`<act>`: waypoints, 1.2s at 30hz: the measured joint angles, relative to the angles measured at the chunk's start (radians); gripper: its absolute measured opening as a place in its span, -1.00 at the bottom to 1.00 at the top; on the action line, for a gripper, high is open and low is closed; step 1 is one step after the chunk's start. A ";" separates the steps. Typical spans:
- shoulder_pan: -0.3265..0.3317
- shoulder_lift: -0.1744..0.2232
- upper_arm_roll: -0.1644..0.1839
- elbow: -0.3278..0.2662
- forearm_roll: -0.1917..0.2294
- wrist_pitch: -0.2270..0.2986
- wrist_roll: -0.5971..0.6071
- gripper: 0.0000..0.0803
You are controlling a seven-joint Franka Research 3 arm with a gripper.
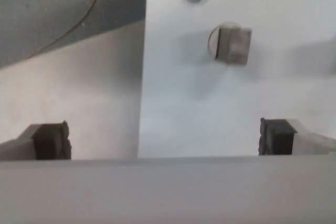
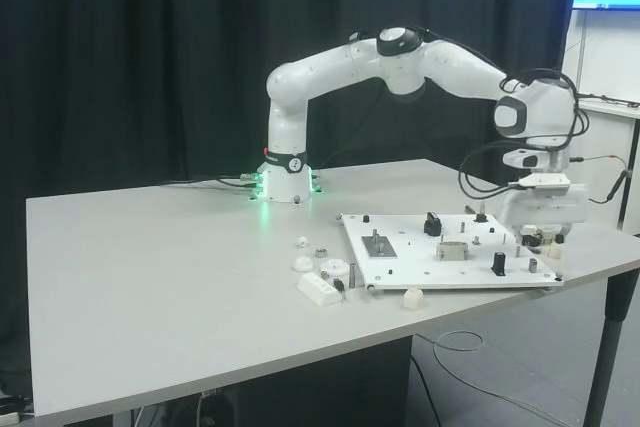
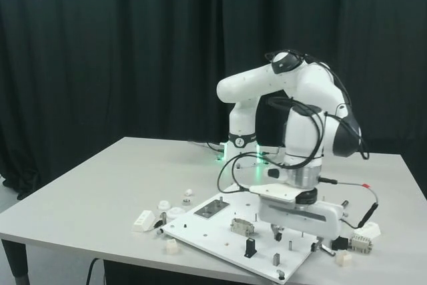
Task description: Remove square peg 4.
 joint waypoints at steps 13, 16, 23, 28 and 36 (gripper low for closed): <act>-0.021 -0.040 -0.002 -0.016 0.080 0.057 -0.072 0.99; -0.021 -0.046 -0.001 -0.016 0.082 0.062 -0.077 0.99; -0.018 -0.056 -0.001 -0.016 0.081 0.077 -0.086 0.99; -0.017 -0.063 -0.001 -0.018 0.078 0.088 -0.094 0.99; -0.017 -0.069 -0.001 -0.024 0.072 0.106 -0.124 0.99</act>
